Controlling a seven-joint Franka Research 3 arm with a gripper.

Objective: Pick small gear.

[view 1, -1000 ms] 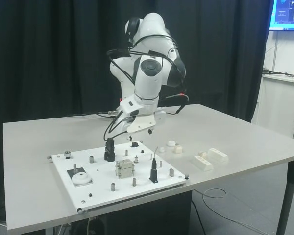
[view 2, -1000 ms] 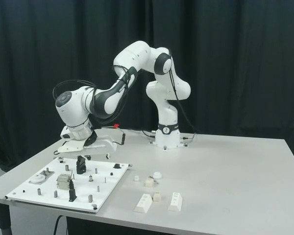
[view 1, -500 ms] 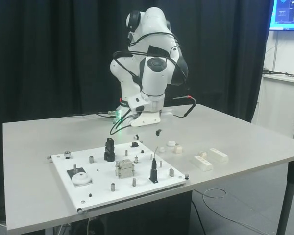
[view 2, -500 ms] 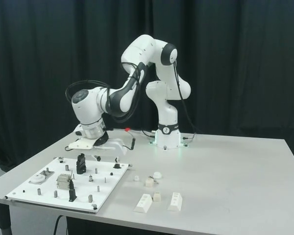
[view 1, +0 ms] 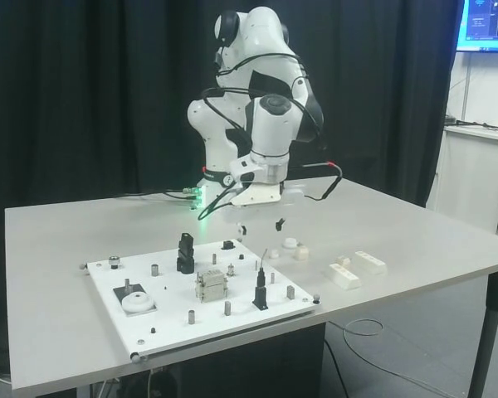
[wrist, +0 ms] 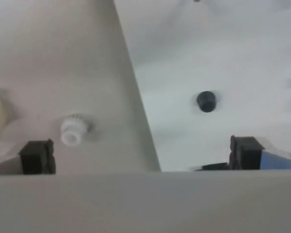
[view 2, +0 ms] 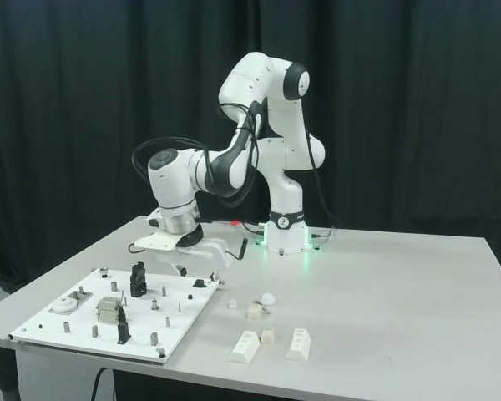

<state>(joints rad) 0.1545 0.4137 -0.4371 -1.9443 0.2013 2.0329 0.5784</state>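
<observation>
Since the earlier frames the arm (view 1: 261, 108) had swung away from the middle of the white board (view 1: 170, 311) toward its far corner, and it had risen, so that the gripper (view 1: 260, 225) hung in the air above the board's edge nearest the loose parts on the grey table (view 1: 58, 240).

Going left to right in the first room view: a white disc (view 1: 137, 303) sat on a black plate near the board's left side, a black block (view 1: 183, 253) stood upright farther back, a metal part (view 1: 211, 285) sat near the middle, and a black upright piece (view 1: 261, 293) stood toward the right edge. A small black knob (view 1: 228, 245) lay at the far corner of the board, almost under the gripper. Beyond the board's right edge lay small white pieces (view 1: 295, 247), then two white blocks (view 1: 357, 269) near the table's right end.

The gripper's fingers were spread wide apart and held nothing; in the wrist view one black fingertip (wrist: 37, 157) showed over the bare table and the other over the board. The small gear (wrist: 72, 130) lay on the table just beside the board's edge, between the fingertips but close to the one over the table, untouched. The black knob (wrist: 206, 101) lay on the board's side.
</observation>
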